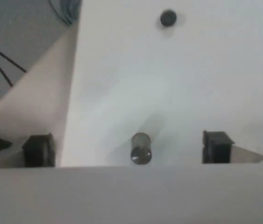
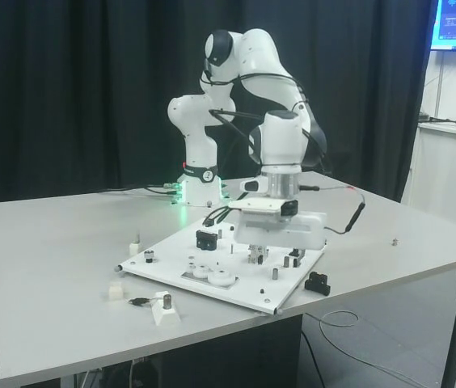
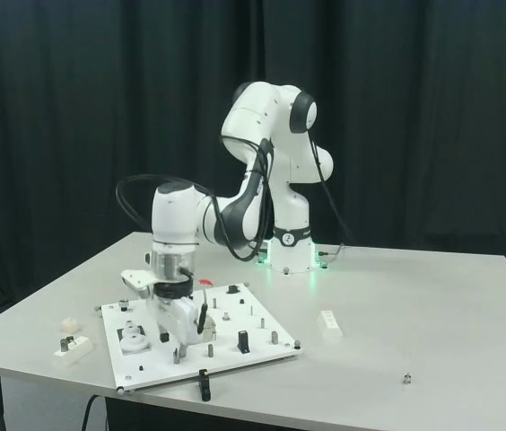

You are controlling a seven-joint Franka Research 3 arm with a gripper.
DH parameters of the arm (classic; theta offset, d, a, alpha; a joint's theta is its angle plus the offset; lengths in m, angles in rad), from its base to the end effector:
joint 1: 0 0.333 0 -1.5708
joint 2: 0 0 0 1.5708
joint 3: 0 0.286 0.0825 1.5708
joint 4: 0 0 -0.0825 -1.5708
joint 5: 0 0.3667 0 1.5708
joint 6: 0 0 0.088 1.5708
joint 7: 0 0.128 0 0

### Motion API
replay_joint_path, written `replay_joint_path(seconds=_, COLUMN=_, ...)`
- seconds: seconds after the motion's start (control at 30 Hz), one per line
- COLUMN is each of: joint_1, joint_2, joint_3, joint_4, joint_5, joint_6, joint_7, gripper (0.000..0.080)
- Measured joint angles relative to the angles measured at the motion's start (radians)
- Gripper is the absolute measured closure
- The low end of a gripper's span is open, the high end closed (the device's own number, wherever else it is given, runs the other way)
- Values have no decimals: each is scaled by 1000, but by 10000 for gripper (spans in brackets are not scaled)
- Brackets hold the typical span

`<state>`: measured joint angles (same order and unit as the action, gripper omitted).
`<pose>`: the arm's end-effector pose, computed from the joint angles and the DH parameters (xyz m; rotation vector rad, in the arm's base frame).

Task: Pick round peg 4.

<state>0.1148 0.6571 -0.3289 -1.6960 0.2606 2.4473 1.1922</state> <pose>0.6513 -0.1192 0.2095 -2.2363 2.1224 -0.1992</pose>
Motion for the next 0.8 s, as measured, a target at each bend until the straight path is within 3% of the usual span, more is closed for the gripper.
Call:
replay_joint_path(seconds=0.13, joint_1=0, joint_2=-24, joint_3=-3, joint_4=4, joint_5=-8, joint_6=1, joint_7=-1, gripper=156)
replay_joint_path(seconds=0.17, joint_1=0, joint_2=-30, joint_3=-4, joint_4=5, joint_5=-12, joint_6=1, joint_7=-1, gripper=37)
replay_joint_path(seconds=0.47, joint_1=0, joint_2=-74, joint_3=-8, joint_4=6, joint_5=-45, joint_6=-6, joint_7=-4, gripper=9)
replay_joint_path(seconds=0.8, joint_1=-2, joint_2=-90, joint_3=-15, joint_4=7, joint_5=-74, joint_6=-18, joint_7=-12, gripper=4)
